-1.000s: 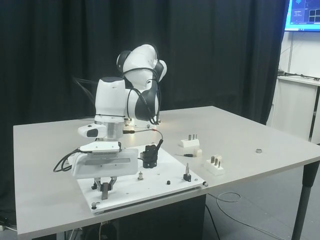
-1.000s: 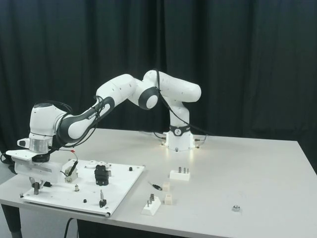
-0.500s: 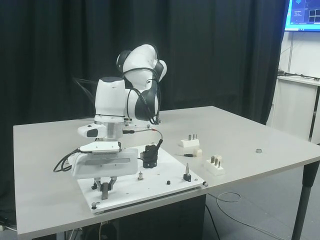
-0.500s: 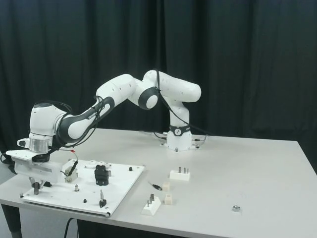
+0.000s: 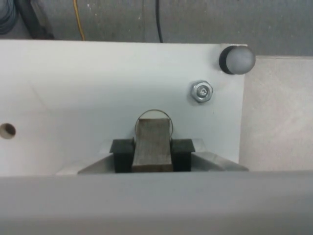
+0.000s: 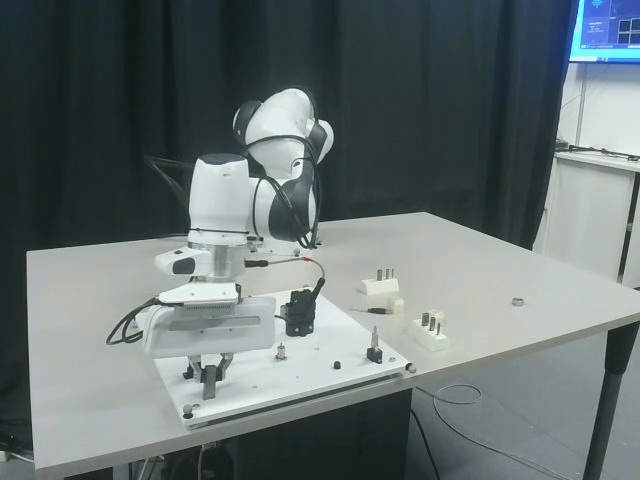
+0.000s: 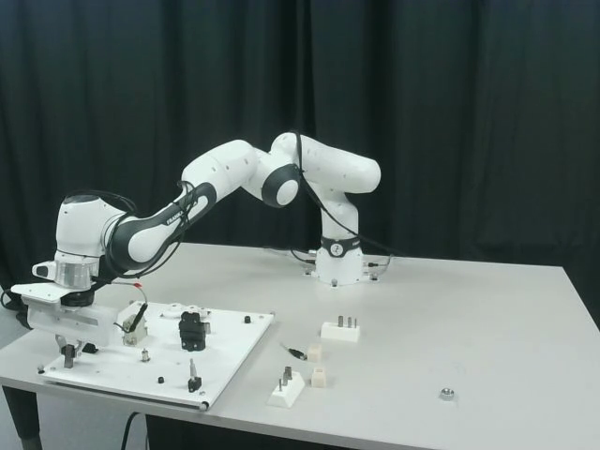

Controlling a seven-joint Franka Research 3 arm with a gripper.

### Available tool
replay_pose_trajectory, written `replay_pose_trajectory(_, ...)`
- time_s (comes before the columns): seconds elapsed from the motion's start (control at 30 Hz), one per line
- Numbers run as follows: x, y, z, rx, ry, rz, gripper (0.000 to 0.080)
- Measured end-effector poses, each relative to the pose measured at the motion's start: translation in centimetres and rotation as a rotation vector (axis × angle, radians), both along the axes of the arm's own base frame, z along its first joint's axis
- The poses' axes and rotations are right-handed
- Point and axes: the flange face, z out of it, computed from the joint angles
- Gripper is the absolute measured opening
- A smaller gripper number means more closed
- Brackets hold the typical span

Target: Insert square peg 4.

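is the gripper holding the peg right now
Yes, in the wrist view the gripper has its black fingers closed on either side of the grey square peg.

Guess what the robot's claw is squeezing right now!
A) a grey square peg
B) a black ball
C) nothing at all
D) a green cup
A: in the wrist view the gripper is shut on a grey square peg, its black pads pressed on both sides, just above the white board.
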Motion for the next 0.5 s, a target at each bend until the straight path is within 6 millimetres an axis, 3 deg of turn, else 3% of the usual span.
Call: replay_pose_trajectory(0.5,0.03,0.02,0.03,0.000,-0.002,0.006,0.0154)
